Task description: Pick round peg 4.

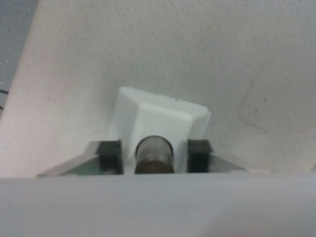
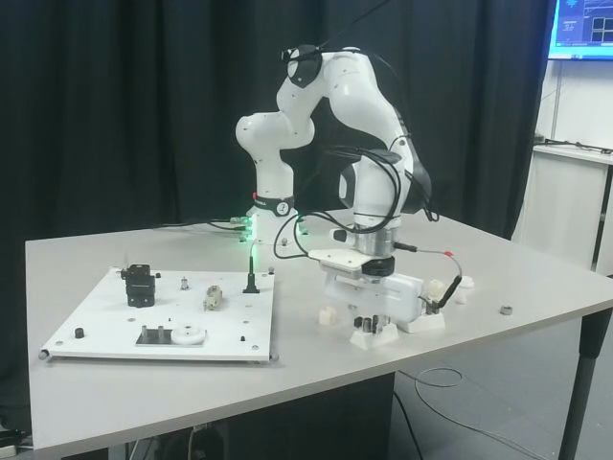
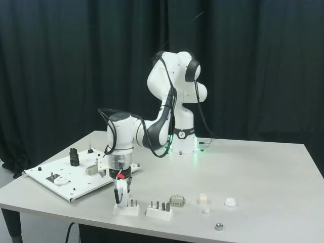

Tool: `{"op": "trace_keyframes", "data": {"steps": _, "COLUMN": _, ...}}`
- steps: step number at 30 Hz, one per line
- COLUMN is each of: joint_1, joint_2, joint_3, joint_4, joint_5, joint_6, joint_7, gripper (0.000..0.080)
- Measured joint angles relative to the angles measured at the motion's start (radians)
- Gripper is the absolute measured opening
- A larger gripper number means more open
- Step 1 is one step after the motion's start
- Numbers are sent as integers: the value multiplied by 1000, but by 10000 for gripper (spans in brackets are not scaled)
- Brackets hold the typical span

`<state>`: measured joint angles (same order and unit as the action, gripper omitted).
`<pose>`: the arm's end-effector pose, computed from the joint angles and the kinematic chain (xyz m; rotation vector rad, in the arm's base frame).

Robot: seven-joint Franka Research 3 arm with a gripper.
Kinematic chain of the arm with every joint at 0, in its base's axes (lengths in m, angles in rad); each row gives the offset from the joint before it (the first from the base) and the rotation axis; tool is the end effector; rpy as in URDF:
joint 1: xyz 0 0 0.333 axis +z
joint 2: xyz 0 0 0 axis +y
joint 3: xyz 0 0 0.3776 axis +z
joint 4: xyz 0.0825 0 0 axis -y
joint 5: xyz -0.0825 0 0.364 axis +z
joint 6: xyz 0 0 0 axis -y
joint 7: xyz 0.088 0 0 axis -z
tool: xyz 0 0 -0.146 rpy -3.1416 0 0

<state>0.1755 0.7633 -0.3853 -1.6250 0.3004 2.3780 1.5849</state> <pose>0.7160 -0.0972 0.2222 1.8220 -2.5557 0.1178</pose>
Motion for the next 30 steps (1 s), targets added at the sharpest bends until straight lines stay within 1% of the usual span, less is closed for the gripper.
{"op": "trace_keyframes", "data": {"steps": 4, "joint_1": 0, "joint_2": 0, "joint_3": 0, "joint_4": 4, "joint_5": 0, "joint_6": -2, "joint_7": 0, "gripper": 366}}
{"op": "trace_keyframes", "data": {"steps": 5, "joint_1": 0, "joint_2": 0, "joint_3": 1, "joint_4": 5, "joint_5": -1, "joint_6": -3, "joint_7": 0, "gripper": 162}}
{"op": "trace_keyframes", "data": {"steps": 16, "joint_1": 1, "joint_2": 0, "joint_3": 1, "joint_4": 23, "joint_5": -7, "joint_6": -19, "joint_7": 0, "gripper": 146}}
{"op": "trace_keyframes", "data": {"steps": 25, "joint_1": -2, "joint_2": -9, "joint_3": -2, "joint_4": 55, "joint_5": -38, "joint_6": -83, "joint_7": 2, "gripper": 146}}
{"op": "trace_keyframes", "data": {"steps": 30, "joint_1": -6, "joint_2": -18, "joint_3": -2, "joint_4": 67, "joint_5": -46, "joint_6": -115, "joint_7": 4, "gripper": 145}}
